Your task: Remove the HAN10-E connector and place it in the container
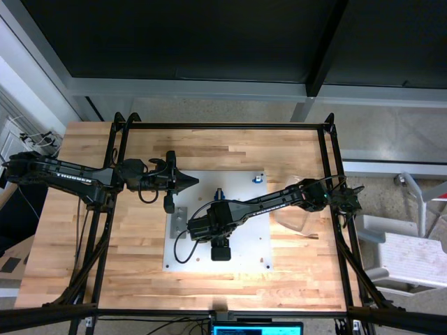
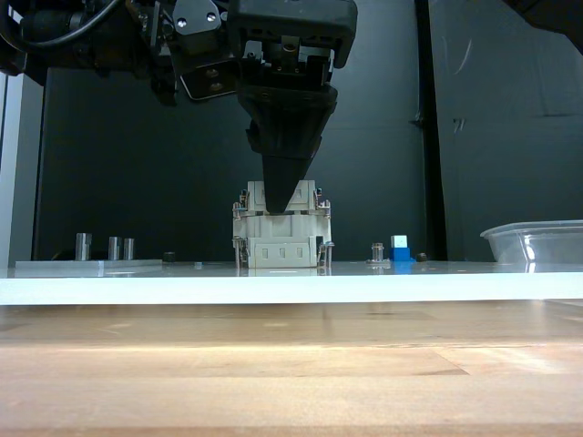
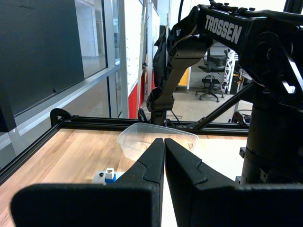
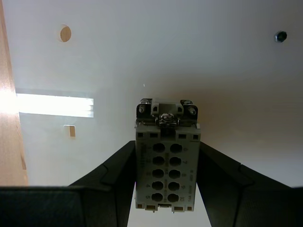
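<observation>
The wooden table (image 1: 293, 150) carries a flat white board (image 1: 251, 241) at its middle, and both arms reach in over it. The left arm (image 1: 63, 178) stretches level from the left edge. The left gripper (image 3: 164, 156) hangs in the air over the board's far-left corner, its two fingers pressed together with nothing between them. The right arm (image 1: 300, 195) comes in from the right and bends down at the wrist, so the right gripper (image 2: 284, 187) points straight down at the middle of the board.

The container (image 1: 297, 220) sits on the wood just beside the board's right edge, under the right arm, well apart from the connector.

The HAN10-E connector (image 4: 165, 161) stands upright on the board near its centre, its two columns of pin holes facing up toward the right wrist camera. The right gripper's fingers (image 4: 113, 175) flank its two long sides and appear to lie flush against them, gripping the block. In the low view the connector's base (image 2: 281, 250) looks to be down on the board, though the contact line there is hard to read.

A grey metal plate (image 1: 180, 222) lies at the board's left edge, and a small blue knob (image 1: 257, 179) stands near the far-right corner.
</observation>
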Motion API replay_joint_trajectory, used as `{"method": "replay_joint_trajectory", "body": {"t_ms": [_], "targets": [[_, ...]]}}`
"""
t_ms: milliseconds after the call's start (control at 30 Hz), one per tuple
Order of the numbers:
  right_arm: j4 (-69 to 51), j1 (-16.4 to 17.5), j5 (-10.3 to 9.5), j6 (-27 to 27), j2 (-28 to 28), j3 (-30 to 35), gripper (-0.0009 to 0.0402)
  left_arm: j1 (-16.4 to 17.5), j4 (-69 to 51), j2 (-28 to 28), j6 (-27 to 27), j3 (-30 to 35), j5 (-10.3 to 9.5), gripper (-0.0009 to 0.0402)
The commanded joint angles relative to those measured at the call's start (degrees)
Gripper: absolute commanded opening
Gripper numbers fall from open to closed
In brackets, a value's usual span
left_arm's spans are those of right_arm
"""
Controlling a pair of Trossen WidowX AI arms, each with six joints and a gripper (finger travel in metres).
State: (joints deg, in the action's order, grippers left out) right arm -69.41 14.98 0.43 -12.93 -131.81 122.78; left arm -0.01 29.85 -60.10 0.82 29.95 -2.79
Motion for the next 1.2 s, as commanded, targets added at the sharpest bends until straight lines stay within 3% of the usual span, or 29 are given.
{"method": "replay_joint_trajectory", "body": {"t_ms": [33,267,833,1200], "targets": [[-0.13,0.07,-0.02,0.15,0.26,0.04,0.0086,0.02,0.0,0.0,-0.02,0.0,0.02,0.0],[-0.46,0.17,-0.07,0.13,1.2,0.04,0.0072,0.02,0.0,0.0,-0.02,0.0,0.02,0.0],[-0.87,0.17,-0.22,0.59,6.32,-0.26,0.0085,0.02,0.0,0.0,-0.02,0.0,0.02,0.0],[4.04,-0.5,0.0,1.9,15.85,-12.41,0.0084,0.02,0.02,-0.02,-0.02,0.0,0.02,0.0]]}}
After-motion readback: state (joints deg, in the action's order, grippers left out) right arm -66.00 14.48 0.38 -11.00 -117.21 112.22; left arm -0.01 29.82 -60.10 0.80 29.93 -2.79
